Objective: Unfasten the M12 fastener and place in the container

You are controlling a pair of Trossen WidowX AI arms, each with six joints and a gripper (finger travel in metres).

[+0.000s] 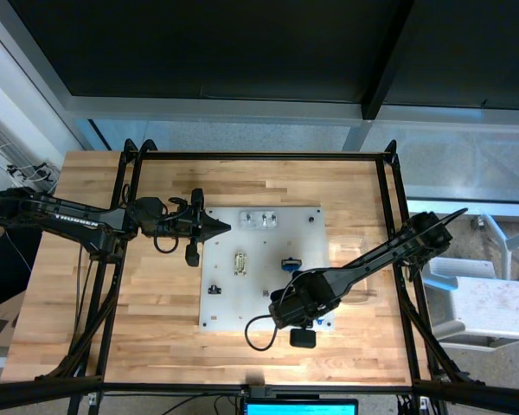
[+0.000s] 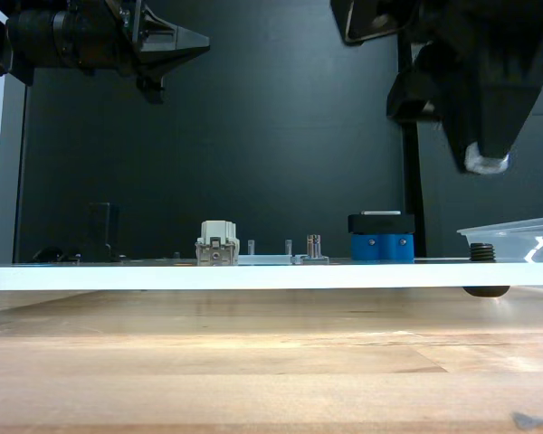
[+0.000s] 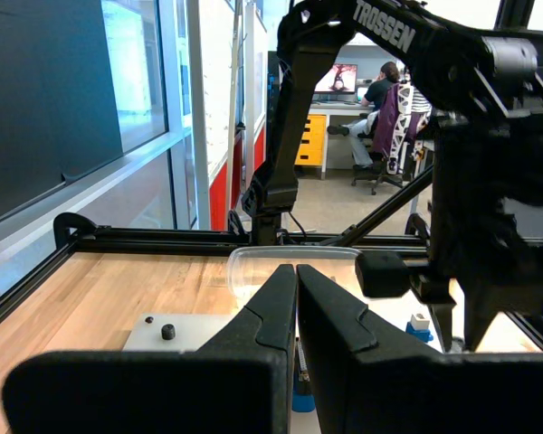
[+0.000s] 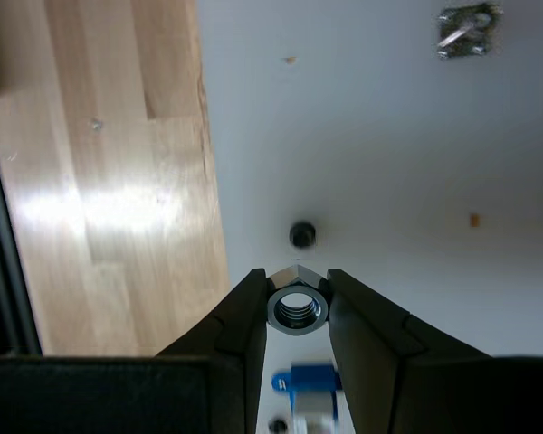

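One nut (image 4: pixel 297 308) pinched in the jaws of the right gripper (image 4: pixel 297 303)
It hangs above the bare stud (image 2: pixel 481 252); the left gripper (image 3: pixel 296 271), jaws together, hovers over the board's (image 1: pixel 242 298) left edge.

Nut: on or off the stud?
Off: right gripper holds the nut above the bare stud. Left gripper hangs shut over the board's left edge.

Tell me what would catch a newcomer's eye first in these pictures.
First the small silver nut, clamped in the right gripper's jaws and held in the air above the white board's near right part. Below it the black ribbed stud stands bare, with the clear container behind it in the low view. The left gripper hangs high over the board's far left part, jaws closed on nothing.
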